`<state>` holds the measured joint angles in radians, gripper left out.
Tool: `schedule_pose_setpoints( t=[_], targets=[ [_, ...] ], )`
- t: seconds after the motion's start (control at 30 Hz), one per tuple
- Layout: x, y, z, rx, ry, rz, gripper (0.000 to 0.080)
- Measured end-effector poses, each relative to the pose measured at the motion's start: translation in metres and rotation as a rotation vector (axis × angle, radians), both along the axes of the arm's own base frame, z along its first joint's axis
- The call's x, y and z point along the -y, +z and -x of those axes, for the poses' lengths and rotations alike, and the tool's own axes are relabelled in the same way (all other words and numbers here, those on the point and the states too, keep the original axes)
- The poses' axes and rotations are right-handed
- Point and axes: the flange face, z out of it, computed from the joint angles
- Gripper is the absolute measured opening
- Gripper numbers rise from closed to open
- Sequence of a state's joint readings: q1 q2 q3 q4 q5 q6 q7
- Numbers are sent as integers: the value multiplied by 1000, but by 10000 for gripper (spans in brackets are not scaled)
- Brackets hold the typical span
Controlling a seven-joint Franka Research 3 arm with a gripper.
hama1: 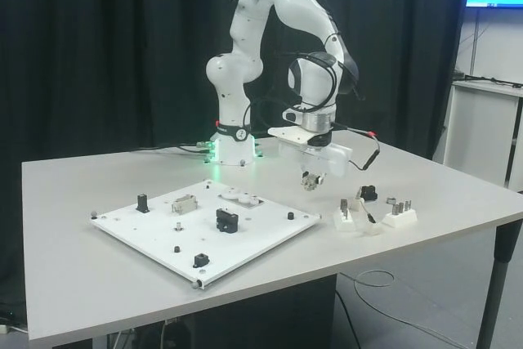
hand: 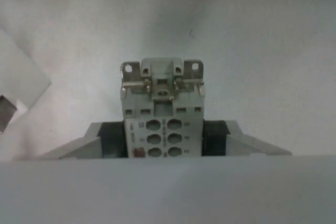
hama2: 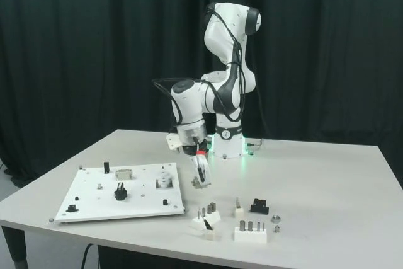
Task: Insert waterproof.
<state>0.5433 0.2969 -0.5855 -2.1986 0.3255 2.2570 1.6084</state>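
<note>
Being carried between the two black fingertip pads of the gripper (hand: pixel 164 139) is the waterproof connector (hand: pixel 163 111), a small grey block with rows of round ports on one face and a metal latch bracket at its far end. It is being held clear of the grey table (hama1: pixel 425 177), just off the near edge of the white board (hama1: pixel 270 230) and not yet over it. The fingers are closed partway, clamped on the block's two flat sides.

Handling, as judged: a rigid moulded body, light, not fragile overall, though the thin latch tabs are probably bendable. The smooth sides are likely to be slippery, so the flat flanks, where it is presently being gripped, are being taken as the proper hold, with the latch and ports left free.

Its receptacle is thought to be the grey socket (hama1: pixel 183 203) on the board, though this cannot be confirmed from the room views. White part holders (hama2: pixel 250 234) are standing on the table well apart from the board.
</note>
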Motion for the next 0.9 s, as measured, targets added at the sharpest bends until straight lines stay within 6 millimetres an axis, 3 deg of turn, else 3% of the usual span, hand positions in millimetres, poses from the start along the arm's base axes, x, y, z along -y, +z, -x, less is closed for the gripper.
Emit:
schedule_pose_setpoints(
  t=[0.9],
  targets=[
    [-1, 5, 1, 6, 4, 7, 308]
  ],
)
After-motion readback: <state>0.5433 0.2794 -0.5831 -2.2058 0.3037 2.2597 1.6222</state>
